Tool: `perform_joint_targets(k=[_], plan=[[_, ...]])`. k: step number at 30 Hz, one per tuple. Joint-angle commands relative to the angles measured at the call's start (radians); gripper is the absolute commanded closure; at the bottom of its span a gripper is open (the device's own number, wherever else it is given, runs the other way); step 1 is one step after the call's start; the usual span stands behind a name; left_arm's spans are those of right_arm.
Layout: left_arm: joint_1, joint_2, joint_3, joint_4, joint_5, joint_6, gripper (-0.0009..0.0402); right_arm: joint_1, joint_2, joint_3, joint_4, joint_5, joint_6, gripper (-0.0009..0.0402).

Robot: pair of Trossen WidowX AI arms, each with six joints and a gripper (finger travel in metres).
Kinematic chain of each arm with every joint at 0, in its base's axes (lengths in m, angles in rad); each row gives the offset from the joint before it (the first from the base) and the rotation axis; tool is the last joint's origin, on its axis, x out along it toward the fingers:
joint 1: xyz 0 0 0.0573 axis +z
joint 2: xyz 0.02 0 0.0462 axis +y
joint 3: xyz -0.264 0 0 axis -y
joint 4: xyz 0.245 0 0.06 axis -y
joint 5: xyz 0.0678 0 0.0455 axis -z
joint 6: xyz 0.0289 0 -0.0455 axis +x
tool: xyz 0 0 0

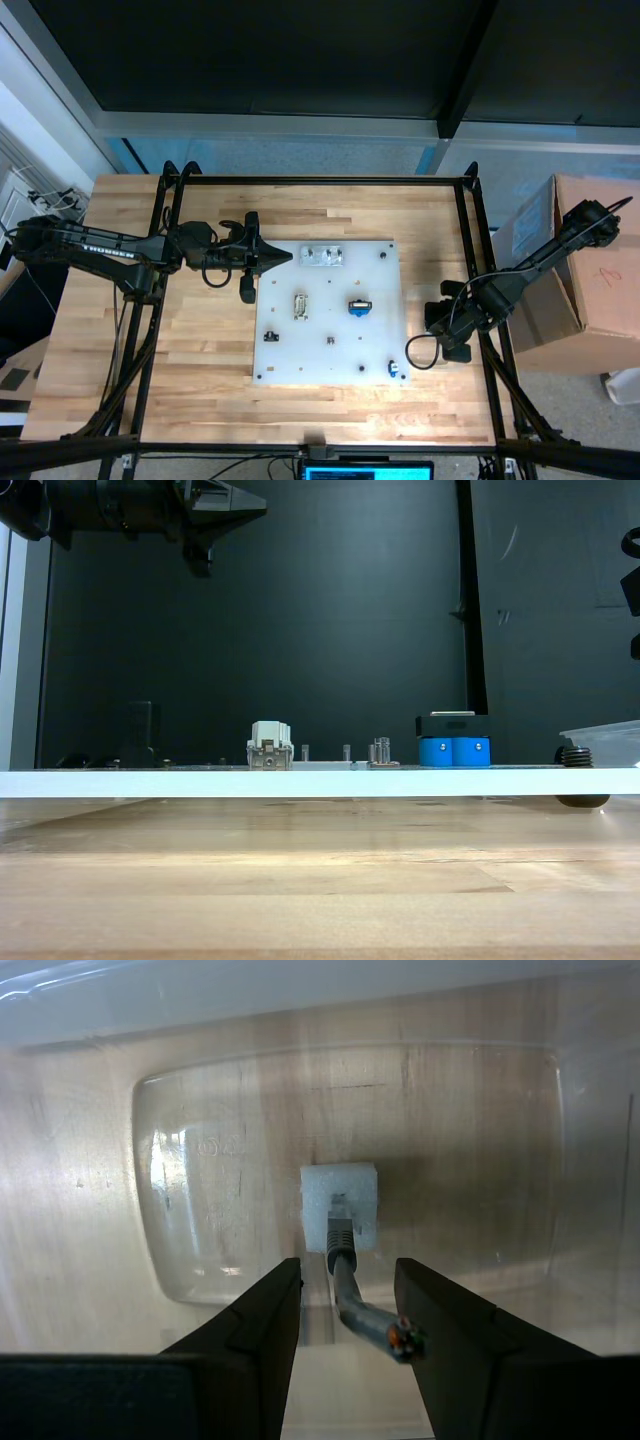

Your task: Pick the RJ45 connector and install on the taskboard

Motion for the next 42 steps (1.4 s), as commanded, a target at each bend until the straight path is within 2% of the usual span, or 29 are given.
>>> perform_joint_targets(k=[1,9,15,17,42], plan=[[0.0,0.0,0.0,0.0,0.0,0.0,0.0393,0.0,0.0,-0.011,0.005,-0.002,-0.003,0.0281],[0.0,0.0,0.0,0.0,0.0,0.0,0.0393,0.0,0.0,-0.061,0.058,-0.008,-0.002,0.0314],[0.0,0.0,0.0,0.0,0.0,0.0,0.0393,0.0,0.0,-0.089,0.056,-0.011,-0.003,0.0399],[0.0,0.0,0.0,0.0,0.0,0.0,0.0392,0.0,0.0,-0.095,0.058,-0.01,-0.003,0.0387],[0.0,0.0,0.0,0.0,0.0,0.0,0.0392,0.0,-0.001,-0.084,0.061,-0.01,0.001,0.0394]])
